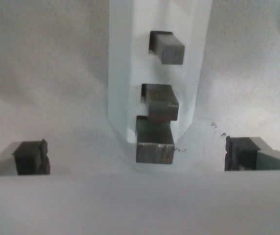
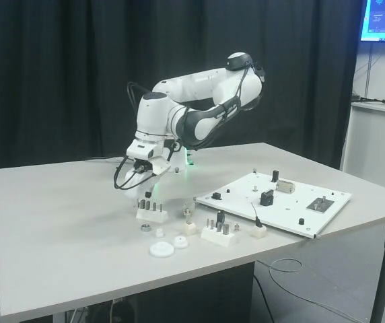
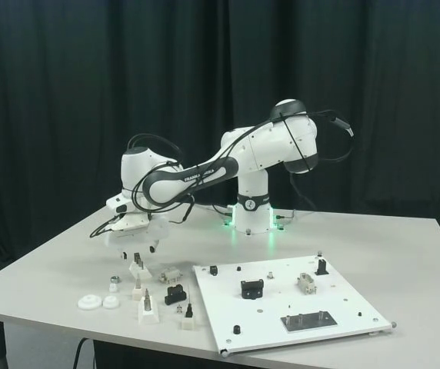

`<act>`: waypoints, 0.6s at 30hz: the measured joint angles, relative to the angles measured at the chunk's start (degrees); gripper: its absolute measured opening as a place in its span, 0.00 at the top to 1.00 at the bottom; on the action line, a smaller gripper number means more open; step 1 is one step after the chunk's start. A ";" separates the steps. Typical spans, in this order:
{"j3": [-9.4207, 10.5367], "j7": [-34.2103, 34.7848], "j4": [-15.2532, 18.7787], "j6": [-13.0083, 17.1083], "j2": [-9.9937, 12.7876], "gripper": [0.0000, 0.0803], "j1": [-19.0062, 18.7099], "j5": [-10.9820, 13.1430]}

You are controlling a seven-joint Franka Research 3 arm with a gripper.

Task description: Pick square peg 4.

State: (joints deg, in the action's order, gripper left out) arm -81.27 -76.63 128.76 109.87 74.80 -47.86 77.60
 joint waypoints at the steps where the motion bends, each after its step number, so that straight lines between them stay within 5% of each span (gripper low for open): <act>1: 0.04 0.00 0.04 0.00 0.00 0.00 0.00 0.17; 18: 0.87 0.09 0.18 0.44 0.26 0.00 0.38 2.04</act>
State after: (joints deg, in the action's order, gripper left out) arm -80.40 -76.54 128.94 110.31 75.06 -47.48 79.63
